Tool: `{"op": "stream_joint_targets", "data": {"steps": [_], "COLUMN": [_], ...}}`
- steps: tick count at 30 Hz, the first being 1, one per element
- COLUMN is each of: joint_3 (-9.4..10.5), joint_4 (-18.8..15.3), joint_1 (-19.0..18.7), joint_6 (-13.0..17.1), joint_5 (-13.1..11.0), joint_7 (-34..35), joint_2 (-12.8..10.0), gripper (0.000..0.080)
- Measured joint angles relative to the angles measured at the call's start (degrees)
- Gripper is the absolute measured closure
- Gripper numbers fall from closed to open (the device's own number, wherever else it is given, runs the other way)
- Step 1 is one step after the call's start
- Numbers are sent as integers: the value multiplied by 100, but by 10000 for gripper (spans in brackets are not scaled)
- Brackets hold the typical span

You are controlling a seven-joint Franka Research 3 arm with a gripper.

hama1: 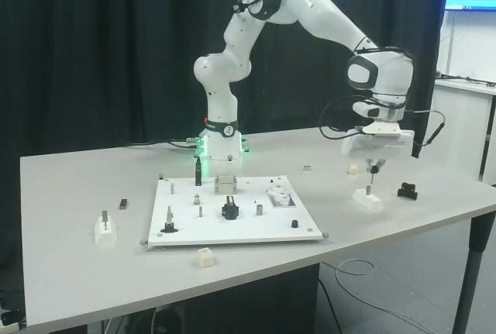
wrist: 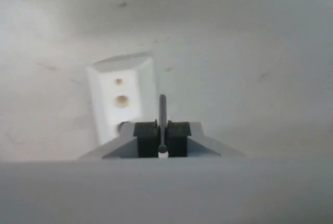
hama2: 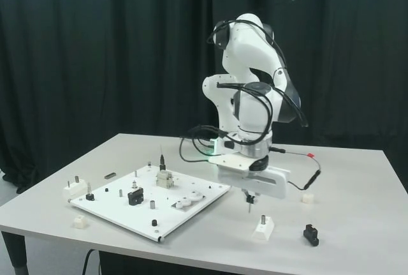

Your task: Insert round peg 1.

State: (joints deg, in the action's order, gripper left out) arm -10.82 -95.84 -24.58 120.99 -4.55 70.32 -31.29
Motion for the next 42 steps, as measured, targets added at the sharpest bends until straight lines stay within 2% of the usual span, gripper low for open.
{"op": "stream_joint_targets", "data": {"steps": [12,19,28,36,42], "joint_3": [-556,-628,-628,-637,-777], "joint_4": [-13,-94,-511,-900,-1152], "joint_1": [110,510,1193,1829,2200], "joint_6": [-723,-1059,-1065,-947,-830], "joint_5": [377,587,668,721,722], "joint_7": [-638,-1183,-2070,-2862,-3471], "joint_2": [258,448,797,1089,1273], "gripper": [770,770,770,770,770]}}
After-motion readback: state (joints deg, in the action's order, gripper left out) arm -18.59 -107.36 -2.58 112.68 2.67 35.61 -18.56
